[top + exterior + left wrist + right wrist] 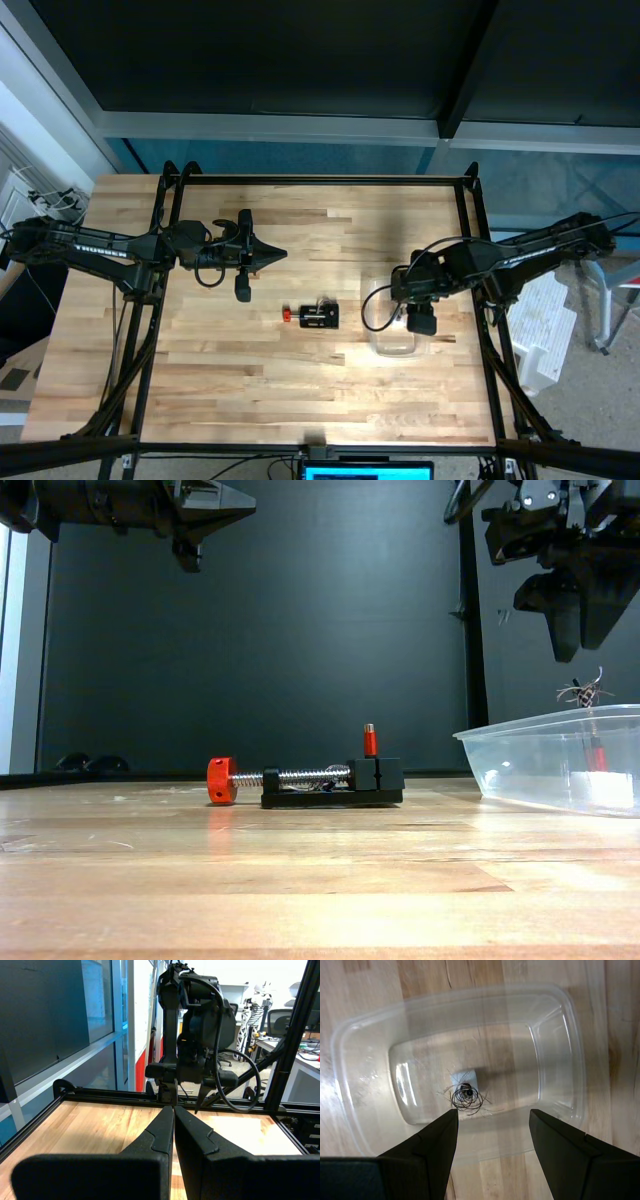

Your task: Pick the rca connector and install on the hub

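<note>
Connector [466,1095] under wide R-hand [493,1115], L-hand [173,1108] closed

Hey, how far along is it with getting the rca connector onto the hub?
Nothing looks done yet. The connector sits in the tray, apart from the hub out on the table. In hand: the right gripper hangs open above the tray, over the connector, holding nothing. The left gripper is shut, raised at the left side. Left to do: grasp, carry over, install on the hub.

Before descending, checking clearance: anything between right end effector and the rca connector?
Nothing visible: right end effector hangs open over the tray, above the rca connector amid thin wires. Left end effector hovers shut at table's left.
</note>
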Available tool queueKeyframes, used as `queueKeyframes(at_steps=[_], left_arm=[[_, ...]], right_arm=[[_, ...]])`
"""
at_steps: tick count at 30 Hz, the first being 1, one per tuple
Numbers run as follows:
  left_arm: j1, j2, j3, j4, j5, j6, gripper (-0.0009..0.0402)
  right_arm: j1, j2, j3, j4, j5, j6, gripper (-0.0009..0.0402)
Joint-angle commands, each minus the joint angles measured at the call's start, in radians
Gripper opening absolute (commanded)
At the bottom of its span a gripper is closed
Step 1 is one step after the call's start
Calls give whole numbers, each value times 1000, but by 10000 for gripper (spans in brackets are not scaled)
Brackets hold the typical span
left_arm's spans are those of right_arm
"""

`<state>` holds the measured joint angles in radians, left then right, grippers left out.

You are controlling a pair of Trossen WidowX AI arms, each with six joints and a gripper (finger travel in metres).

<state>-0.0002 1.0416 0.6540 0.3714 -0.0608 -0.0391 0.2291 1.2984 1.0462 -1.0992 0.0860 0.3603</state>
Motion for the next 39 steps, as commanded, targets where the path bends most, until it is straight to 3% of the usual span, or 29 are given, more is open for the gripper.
queueKeyframes(at_steps=[1,16,39], left_arm=[[0,0,0,0,0,0,0],[0,0,0,0,0,0,0],[0,0,0,0,0,0,0]], right_arm=[[5,24,0,2,0,-2,197],[37,117,-13,59,2,-2,197],[54,158,-146,249,3,-1,196]])
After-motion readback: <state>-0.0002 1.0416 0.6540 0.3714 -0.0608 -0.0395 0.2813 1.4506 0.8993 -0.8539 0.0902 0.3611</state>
